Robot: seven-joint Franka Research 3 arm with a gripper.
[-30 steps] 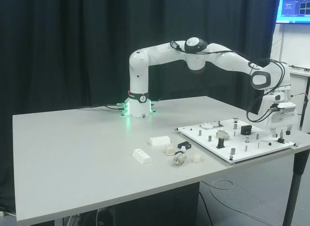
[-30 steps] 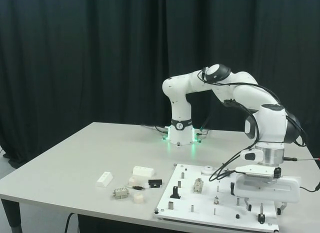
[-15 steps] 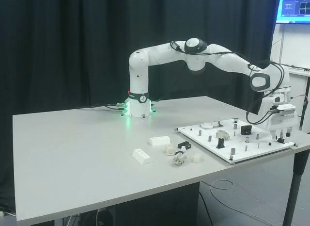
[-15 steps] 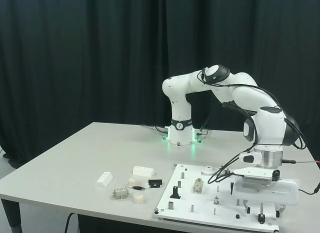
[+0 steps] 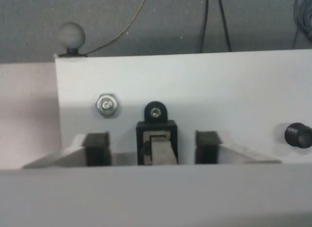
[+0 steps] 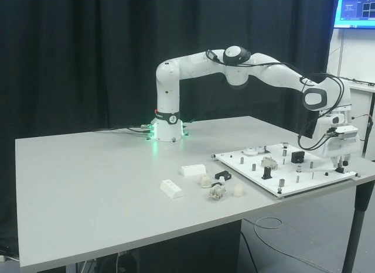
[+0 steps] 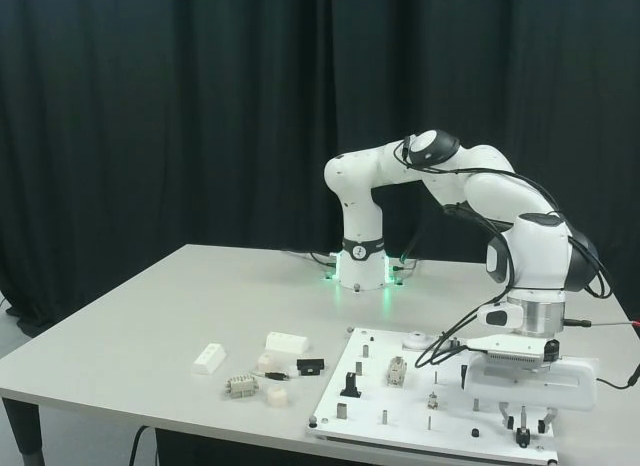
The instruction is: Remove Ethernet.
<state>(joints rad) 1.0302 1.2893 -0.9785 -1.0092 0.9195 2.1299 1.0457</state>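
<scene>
The wrist view shows what the room views cannot — the claw (image 5: 154, 150) spread wide, one black pad (image 5: 97, 149) on each side of the black Ethernet plug (image 5: 156, 143), neither touching it. The plug sits on the white board (image 6: 285, 167), beside one hex nut (image 5: 107, 104) and one black knob (image 5: 298, 135). The room views show five loose parts on the grey counter (image 6: 88, 179) beside the board.

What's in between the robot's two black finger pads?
In the wrist view, the black Ethernet plug sits on the white board, midway between the hand's fingertips, untouched.
</scene>
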